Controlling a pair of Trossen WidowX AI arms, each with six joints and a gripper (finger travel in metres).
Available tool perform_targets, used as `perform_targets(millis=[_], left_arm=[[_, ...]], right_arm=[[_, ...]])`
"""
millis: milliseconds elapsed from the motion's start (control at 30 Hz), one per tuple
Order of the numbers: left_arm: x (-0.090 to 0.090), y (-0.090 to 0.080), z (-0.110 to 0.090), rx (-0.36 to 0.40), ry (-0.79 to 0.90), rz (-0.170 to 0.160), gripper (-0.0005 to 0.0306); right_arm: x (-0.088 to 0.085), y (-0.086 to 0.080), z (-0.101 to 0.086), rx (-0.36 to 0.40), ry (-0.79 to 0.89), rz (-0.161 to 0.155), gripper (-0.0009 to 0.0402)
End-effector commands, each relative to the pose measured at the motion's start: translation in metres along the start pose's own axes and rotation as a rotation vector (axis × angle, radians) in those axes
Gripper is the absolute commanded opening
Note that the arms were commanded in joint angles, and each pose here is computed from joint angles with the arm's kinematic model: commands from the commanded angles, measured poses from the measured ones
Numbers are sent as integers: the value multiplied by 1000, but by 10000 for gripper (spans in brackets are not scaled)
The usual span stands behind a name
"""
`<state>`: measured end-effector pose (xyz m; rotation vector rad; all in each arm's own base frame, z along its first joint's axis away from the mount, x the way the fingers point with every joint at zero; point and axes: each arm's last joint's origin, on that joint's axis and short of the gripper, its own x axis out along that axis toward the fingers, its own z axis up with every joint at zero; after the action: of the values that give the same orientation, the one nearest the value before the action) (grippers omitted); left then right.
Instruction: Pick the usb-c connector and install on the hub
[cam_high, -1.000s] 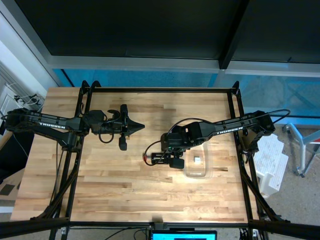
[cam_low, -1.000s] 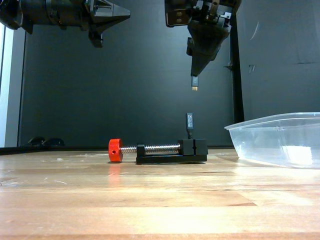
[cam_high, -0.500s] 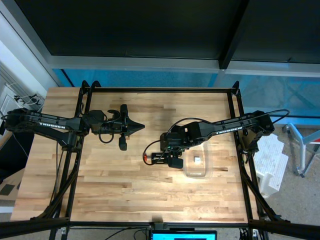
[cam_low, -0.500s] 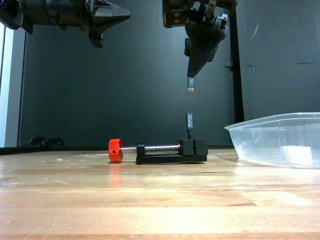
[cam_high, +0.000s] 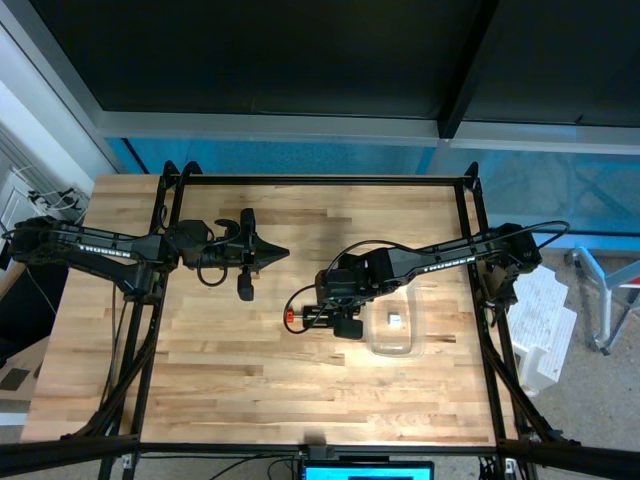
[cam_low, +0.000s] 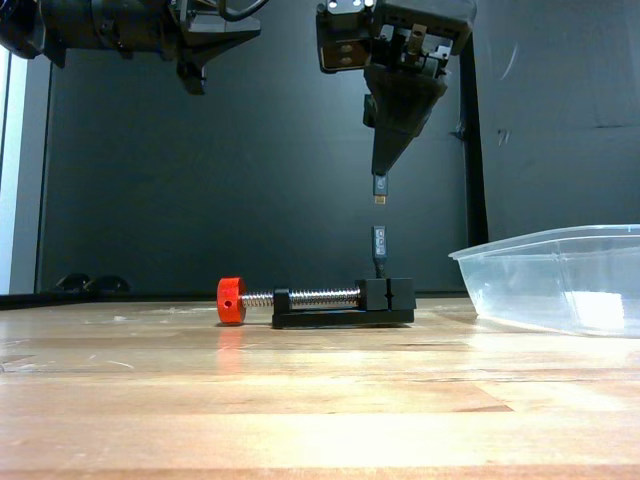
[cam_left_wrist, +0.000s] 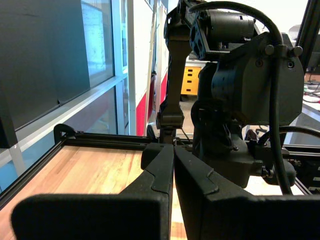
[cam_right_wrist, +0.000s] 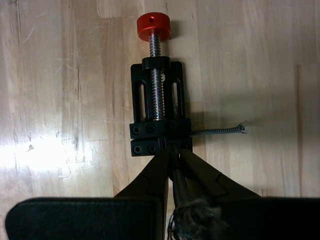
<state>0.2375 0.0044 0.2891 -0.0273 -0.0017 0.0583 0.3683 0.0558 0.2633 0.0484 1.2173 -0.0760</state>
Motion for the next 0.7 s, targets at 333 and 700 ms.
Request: perform_targets(millis=[333, 700], left_arm=[[0, 0, 0, 0, 1, 0, 0], [0, 0, 0, 0, 1, 0, 0]], right_arm=[[4, 1, 2, 0, -3, 3, 0], [5, 2, 1, -2, -2, 3, 0]])
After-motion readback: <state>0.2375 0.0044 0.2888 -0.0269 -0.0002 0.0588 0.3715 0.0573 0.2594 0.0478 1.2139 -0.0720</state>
